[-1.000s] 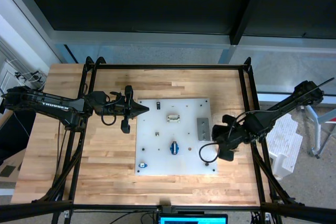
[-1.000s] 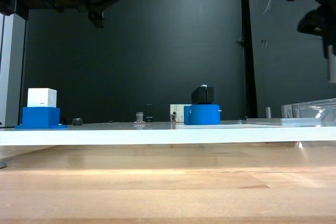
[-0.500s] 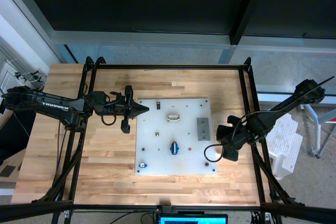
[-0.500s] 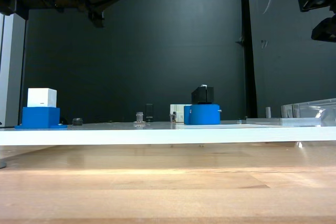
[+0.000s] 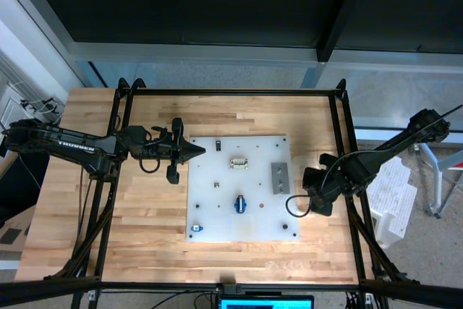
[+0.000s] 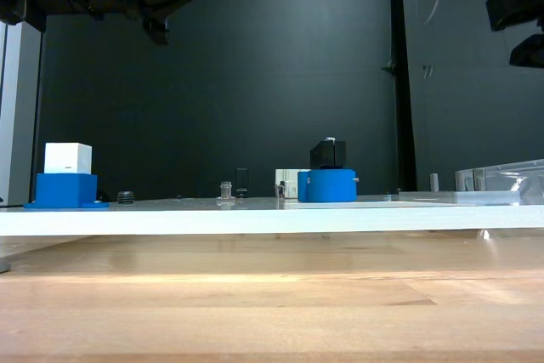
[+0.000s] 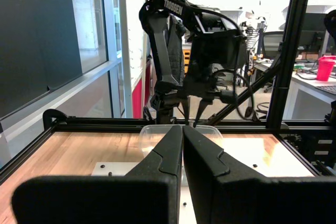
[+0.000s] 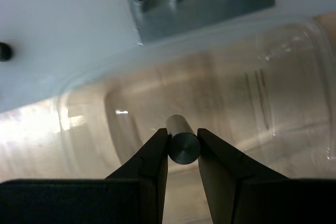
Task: Remove the 16mm cylinder and place in the container
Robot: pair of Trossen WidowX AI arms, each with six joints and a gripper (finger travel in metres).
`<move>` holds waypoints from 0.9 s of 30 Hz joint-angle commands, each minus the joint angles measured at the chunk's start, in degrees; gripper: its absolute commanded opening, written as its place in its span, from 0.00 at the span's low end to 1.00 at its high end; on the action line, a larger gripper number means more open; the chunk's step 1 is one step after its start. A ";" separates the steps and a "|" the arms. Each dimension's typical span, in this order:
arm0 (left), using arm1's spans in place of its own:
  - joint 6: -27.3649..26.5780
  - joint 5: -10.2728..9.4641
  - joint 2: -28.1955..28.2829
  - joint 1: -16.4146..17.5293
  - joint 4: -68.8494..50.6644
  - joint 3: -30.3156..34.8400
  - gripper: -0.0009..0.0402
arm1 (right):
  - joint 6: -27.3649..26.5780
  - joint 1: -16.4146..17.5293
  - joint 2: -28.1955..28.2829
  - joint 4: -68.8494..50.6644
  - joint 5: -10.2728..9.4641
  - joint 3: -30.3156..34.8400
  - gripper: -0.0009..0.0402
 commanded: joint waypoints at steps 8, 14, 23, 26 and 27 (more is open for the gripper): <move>0.02 0.02 0.02 0.00 0.02 0.00 0.02 | -0.35 -5.75 -2.08 0.74 -0.46 -5.99 0.10; 0.00 0.02 0.02 0.02 0.02 0.00 0.02 | -0.37 -8.24 -2.05 2.34 -0.68 -8.28 0.21; 0.00 0.02 0.02 0.00 0.02 0.00 0.02 | -0.37 -8.50 -2.05 6.71 -2.23 -10.19 0.32; 0.00 0.02 0.02 0.00 0.02 0.00 0.02 | -0.37 -8.52 -2.05 6.73 -2.23 -10.19 0.36; 0.00 0.02 0.02 0.02 0.02 0.00 0.02 | -0.39 -8.50 -2.05 6.75 -2.23 -10.19 0.37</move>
